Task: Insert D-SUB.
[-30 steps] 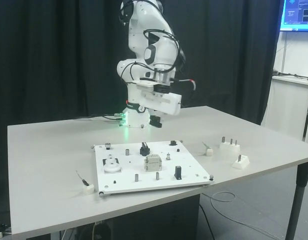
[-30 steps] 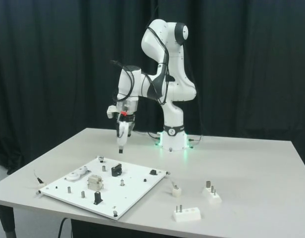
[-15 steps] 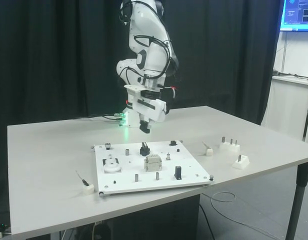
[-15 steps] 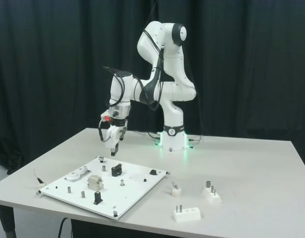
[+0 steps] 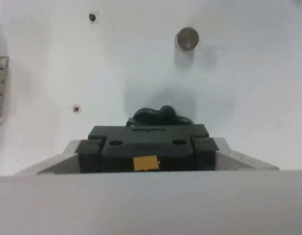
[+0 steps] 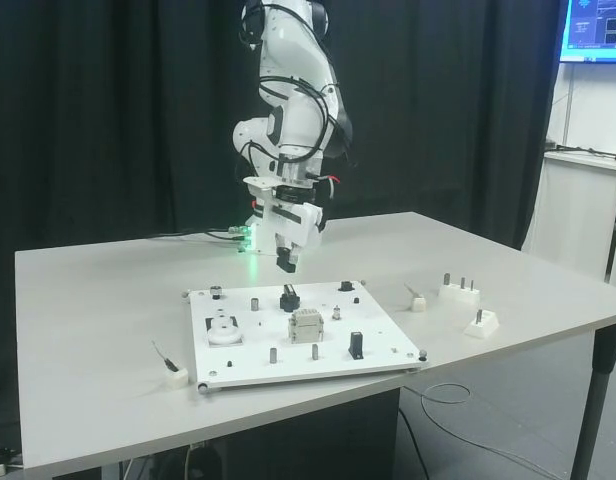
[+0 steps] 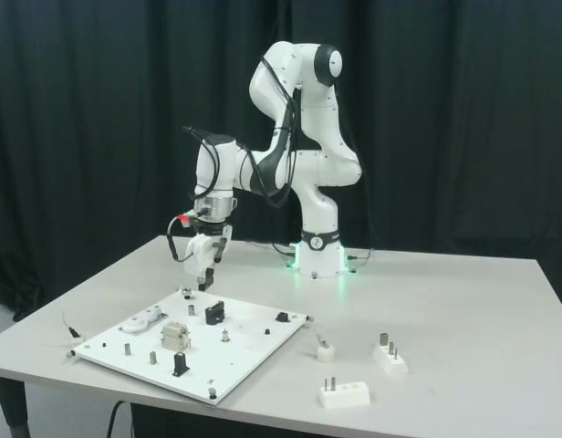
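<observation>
Half the D-SUB connector (image 5: 148, 147) hidden behind jaws.

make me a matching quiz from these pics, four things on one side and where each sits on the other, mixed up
Things:
1. gripper
2. white board
3. green light
4. white block with two pins

Places:
A. at the foot of the arm
B. lying flat on the grey table, carrying small parts
C. on the table off the board, near the front edge in the second room view
D. in the air above the board's far side

Pairs: 1-D, 2-B, 3-A, 4-C
</observation>
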Robot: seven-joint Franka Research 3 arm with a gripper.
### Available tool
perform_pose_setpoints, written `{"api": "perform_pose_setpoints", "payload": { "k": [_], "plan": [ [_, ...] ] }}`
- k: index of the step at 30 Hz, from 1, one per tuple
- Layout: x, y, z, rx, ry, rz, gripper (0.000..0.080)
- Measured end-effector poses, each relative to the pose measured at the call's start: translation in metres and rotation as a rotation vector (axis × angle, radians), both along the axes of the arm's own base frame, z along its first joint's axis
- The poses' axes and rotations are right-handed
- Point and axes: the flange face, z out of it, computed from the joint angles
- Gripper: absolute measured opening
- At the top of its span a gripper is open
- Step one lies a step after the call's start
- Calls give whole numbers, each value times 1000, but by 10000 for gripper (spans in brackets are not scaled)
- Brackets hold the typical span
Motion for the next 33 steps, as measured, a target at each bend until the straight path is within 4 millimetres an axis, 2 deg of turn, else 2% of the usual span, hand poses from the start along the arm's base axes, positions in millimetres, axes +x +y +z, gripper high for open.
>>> {"api": "perform_pose_setpoints", "payload": {
  "k": [19,33],
  "plan": [
    [9,-7,-9,65,4,-123,386],
    [14,-3,-18,73,63,-141,386]
  ]
}}
